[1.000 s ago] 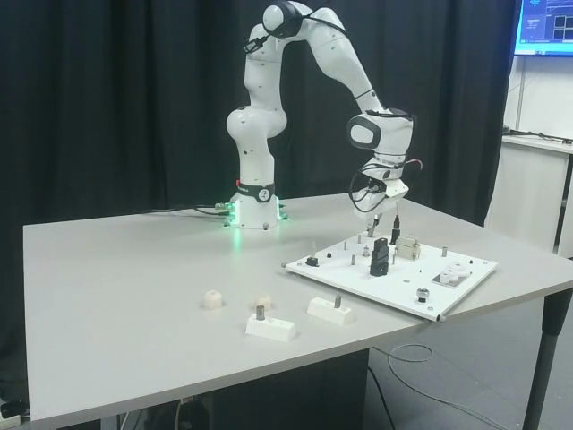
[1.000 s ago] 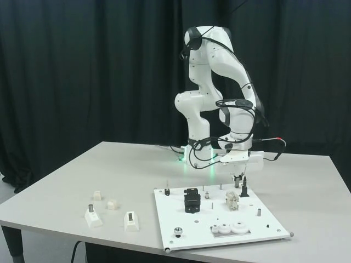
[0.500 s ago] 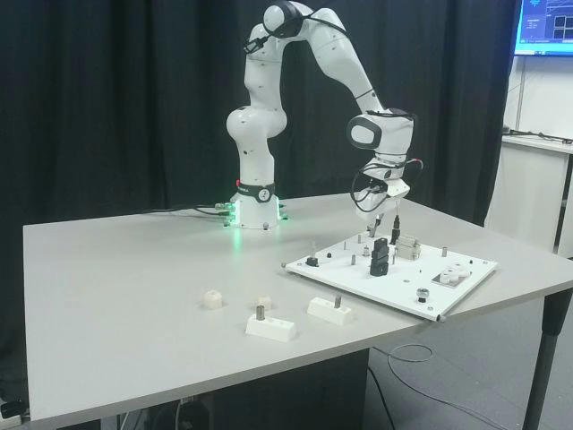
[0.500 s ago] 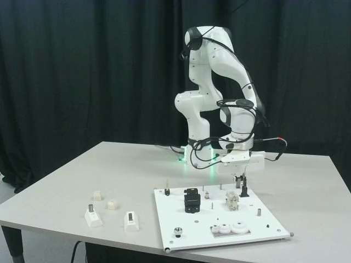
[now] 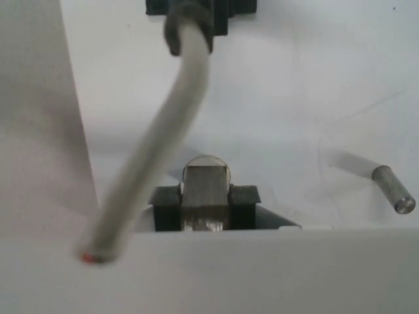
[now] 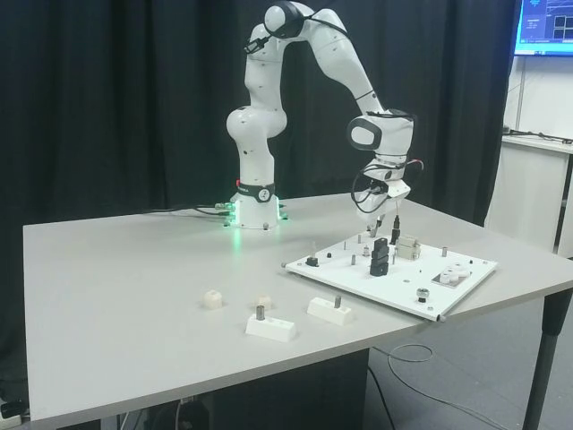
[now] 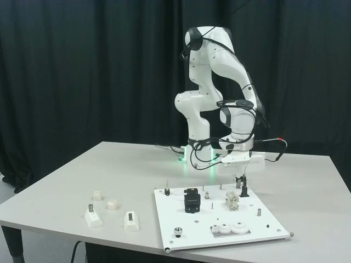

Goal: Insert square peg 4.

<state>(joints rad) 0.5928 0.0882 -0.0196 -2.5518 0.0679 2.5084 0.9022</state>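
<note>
The square peg (image 5: 205, 196) sits in a black holder (image 5: 206, 208) on the white board (image 6: 394, 269), at the far side of the board. It stands straight up, its long side pointing up at the pincer (image 7: 239, 179). The pincer hangs just above it. I cannot tell if the pincer is wide or narrow. A grey pin (image 5: 393, 189) stands near the peg. The board lies on the grey tabletop (image 6: 134, 269).

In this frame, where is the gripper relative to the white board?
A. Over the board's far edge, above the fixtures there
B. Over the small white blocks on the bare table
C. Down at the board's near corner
A: in both room views the gripper hangs above the far part of the white board, just over a black fixture, away from the white blocks.
</note>
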